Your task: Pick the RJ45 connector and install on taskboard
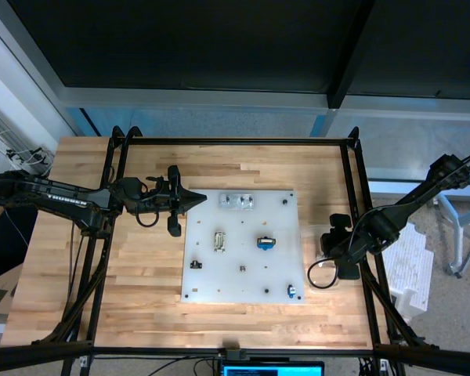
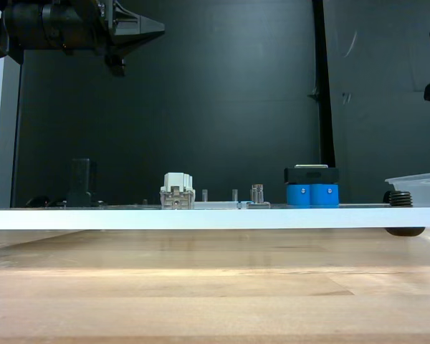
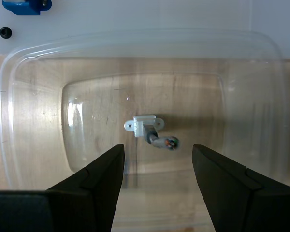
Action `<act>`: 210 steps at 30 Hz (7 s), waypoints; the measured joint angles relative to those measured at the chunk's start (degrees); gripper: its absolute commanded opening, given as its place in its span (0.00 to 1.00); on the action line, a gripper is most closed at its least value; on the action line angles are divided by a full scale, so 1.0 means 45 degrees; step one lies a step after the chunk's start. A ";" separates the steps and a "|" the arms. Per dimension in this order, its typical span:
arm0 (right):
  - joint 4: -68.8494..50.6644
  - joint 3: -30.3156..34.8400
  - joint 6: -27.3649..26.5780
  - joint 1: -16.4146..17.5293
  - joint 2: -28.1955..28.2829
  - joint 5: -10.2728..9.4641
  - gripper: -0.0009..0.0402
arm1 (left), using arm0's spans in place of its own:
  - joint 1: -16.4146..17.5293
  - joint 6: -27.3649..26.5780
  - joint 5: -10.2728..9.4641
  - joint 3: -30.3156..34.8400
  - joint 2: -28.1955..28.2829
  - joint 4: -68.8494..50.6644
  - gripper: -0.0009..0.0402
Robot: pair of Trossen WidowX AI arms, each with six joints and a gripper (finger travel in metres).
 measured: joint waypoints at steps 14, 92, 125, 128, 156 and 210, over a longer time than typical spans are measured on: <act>0.1428 -0.1103 0.0058 0.0087 0.0214 0.0112 0.49 | 0.0000 0.0000 0.0000 -0.0005 0.0000 0.0000 0.02; -0.0937 0.2268 -0.0257 0.0136 0.0631 -0.0500 0.02 | 0.0000 0.0000 0.0000 0.0000 0.0000 0.0000 0.02; 0.0607 0.6329 0.0583 0.0335 0.6751 -0.0471 0.02 | 0.0000 0.0000 0.0000 0.0000 0.0000 0.0000 0.02; 0.0617 0.6669 0.0714 0.0452 0.7189 -0.0393 0.02 | 0.0000 0.0000 0.0000 -0.0005 0.0000 0.0000 0.02; 0.1758 0.6285 0.1229 0.0719 0.8092 -0.0029 0.02 | 0.0000 0.0000 0.0000 0.0000 0.0000 0.0000 0.02; 0.2569 0.5649 0.0981 0.0772 0.8106 0.0019 0.02 | 0.0000 0.0000 0.0000 0.0000 0.0000 0.0000 0.02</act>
